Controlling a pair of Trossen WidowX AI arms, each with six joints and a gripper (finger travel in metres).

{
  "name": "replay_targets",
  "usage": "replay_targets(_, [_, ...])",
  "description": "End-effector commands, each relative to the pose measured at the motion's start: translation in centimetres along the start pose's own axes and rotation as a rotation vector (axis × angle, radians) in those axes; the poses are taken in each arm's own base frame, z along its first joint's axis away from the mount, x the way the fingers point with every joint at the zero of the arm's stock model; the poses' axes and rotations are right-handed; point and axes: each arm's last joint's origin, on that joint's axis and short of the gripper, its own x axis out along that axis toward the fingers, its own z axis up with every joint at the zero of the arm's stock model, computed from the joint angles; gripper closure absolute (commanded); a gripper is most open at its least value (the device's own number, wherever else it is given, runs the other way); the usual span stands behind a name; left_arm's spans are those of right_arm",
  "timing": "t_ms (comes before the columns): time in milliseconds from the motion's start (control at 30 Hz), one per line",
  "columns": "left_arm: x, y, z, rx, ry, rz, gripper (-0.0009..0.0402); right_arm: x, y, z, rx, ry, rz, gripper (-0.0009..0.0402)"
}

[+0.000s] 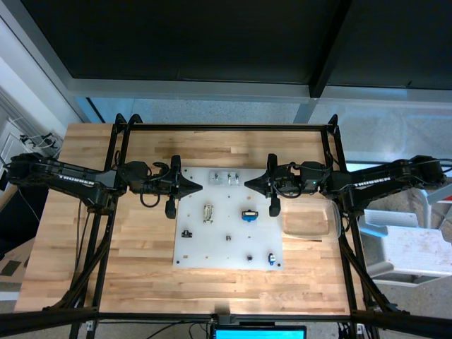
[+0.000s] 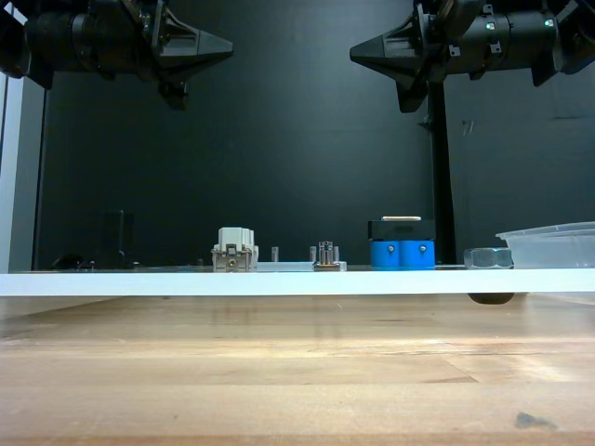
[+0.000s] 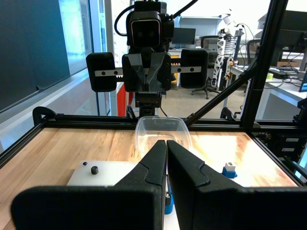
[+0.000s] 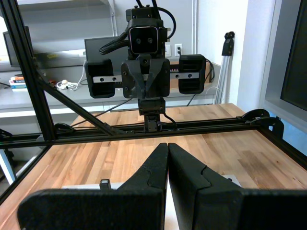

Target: Unfasten the M12 fastener and place in the container

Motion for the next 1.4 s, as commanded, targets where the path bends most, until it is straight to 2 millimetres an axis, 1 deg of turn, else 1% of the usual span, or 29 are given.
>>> replay_targets(33, [0.0,0.0,0.0,0.000,-0.001,0.000,0.0393,-0.4,0.3,0.7,0.016,-0.033,0.036,0.0393])
replay_targets(333, [0.0,0.0,0.0,0.000,-0.001,0.001,0.0393,-0.4,0.3,0.7,0.016,-0.031,0.036,0.0393])
replay_targets(433, [0.0,0.0,0.0,0.000,0.000,0.001,0.0393,-0.1,0.4,1.1,0.023,0.011,0.032,0.0394])
replay_targets(600, [0.0,0.0,0.0,0.000,-0.001,0.000,0.0393,0.5,0.9,2.4,0.042,0.194,-0.018,0.0393])
replay_targets(767, [0.0,0.0,0.0,0.000,0.000,0.001,0.0393,1.3,2.0,3.9,0.069,0.384,-0.015,0.0394])
replay_targets(1067, [0.0,0.0,0.0,0.000,-0.001,0.000,0.0393,3.2,3.8,3.9,0.137,0.742,-0.109,0.0393])
replay_targets(1233, [0.0,0.0,0.0,0.000,0.000,0.001,0.0393,4.6,5.2,4.1,0.181,0.862,-0.139,0.0393])
replay_targets(1400, [0.0,0.0,0.0,0.000,0.000,0.000,0.0393,6.1,7.0,4.3,0.201,1.001,-0.180,0.0393])
